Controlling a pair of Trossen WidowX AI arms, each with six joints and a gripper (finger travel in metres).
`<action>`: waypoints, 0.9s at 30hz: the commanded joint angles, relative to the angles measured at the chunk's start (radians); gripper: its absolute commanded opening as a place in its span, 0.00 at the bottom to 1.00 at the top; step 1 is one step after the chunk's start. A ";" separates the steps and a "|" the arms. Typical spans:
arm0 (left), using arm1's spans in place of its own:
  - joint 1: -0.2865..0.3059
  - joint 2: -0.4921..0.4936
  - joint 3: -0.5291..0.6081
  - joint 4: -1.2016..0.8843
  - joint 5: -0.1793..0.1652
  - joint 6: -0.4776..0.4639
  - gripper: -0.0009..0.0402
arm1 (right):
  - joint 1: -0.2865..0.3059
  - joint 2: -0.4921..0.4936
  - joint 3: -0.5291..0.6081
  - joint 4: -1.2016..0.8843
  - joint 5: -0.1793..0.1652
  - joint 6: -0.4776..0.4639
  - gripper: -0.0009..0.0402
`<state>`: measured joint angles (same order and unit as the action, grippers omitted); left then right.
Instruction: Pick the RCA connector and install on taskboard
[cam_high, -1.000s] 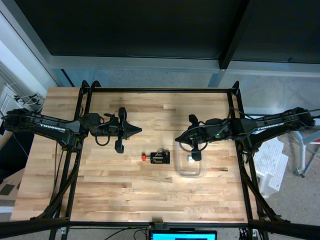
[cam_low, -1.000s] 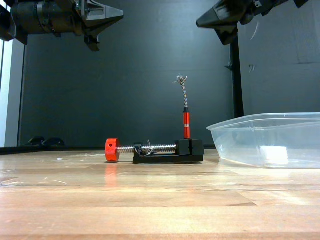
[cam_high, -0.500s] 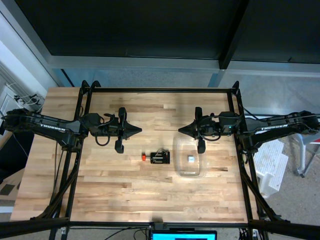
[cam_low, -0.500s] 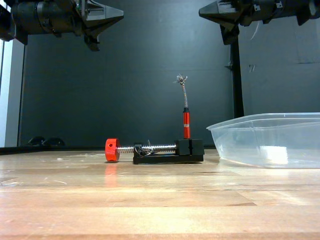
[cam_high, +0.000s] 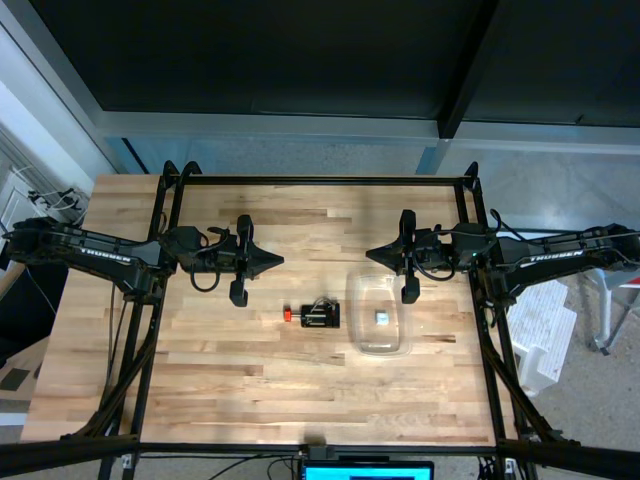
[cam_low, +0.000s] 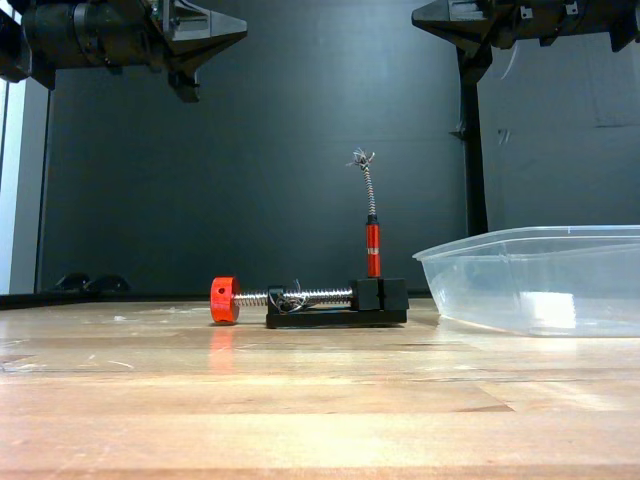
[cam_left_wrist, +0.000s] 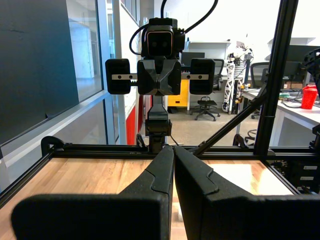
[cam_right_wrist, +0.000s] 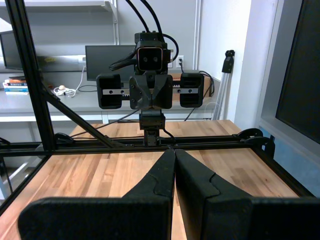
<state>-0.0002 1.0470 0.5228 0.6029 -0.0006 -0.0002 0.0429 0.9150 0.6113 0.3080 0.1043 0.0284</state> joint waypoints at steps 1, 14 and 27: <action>0.000 0.000 0.000 0.000 0.000 0.000 0.02 | 0.000 0.002 0.000 0.005 -0.016 0.007 0.02; 0.000 0.000 0.000 0.000 0.000 0.000 0.02 | 0.000 0.002 -0.009 0.012 -0.027 0.000 0.02; 0.000 0.000 0.000 0.000 0.000 0.000 0.02 | 0.000 0.001 -0.075 0.106 -0.025 0.031 0.02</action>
<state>-0.0002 1.0470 0.5228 0.6029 -0.0006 -0.0002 0.0422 0.9161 0.5377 0.4133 0.0780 0.0566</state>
